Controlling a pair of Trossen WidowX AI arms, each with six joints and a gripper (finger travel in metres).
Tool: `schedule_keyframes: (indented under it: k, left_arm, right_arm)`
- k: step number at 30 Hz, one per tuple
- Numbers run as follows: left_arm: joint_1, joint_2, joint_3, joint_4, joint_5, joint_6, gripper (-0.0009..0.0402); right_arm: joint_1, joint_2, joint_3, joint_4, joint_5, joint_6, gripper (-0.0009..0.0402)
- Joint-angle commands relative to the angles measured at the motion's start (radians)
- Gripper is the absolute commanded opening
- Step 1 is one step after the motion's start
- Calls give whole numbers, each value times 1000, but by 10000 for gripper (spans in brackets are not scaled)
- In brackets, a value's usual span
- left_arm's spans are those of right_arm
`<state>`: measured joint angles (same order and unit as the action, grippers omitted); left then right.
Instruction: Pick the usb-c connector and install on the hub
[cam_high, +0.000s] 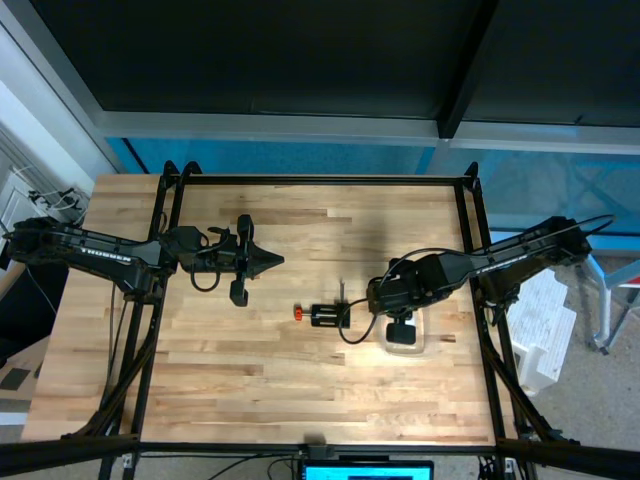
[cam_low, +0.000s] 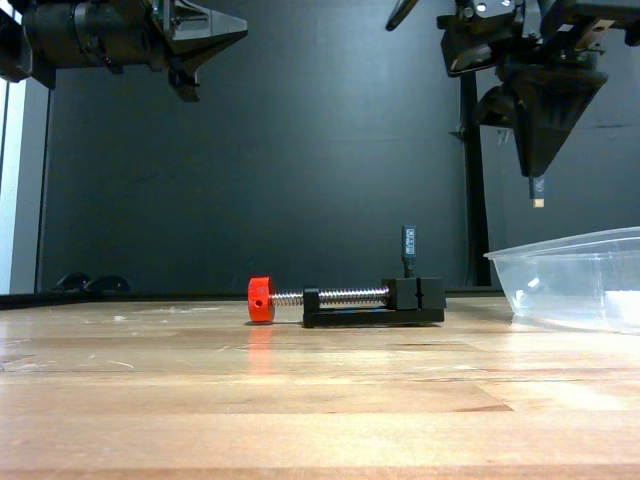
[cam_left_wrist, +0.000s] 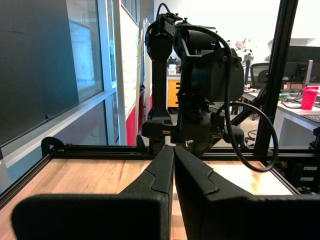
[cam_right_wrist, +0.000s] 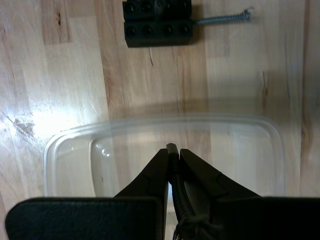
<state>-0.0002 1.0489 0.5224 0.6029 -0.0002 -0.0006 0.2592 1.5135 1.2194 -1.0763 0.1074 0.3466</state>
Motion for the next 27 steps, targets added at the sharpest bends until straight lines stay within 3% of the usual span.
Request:
schedule_keyframes:
  k: [1, 17, 27]
  left_arm:
    - [0, 0, 0, 0, 0, 0, 0]
    - [0, 0, 0, 0, 0, 0, 0]
    - [0, 0, 0, 0, 0, 0, 0]
  right_arm:
    - [-5, 30, 31, 5, -3, -14, 0]
    - [-37, 172, 175, 16, -3, -92, 0]
    - [-61, 251, 262, 14, -3, -93, 0]
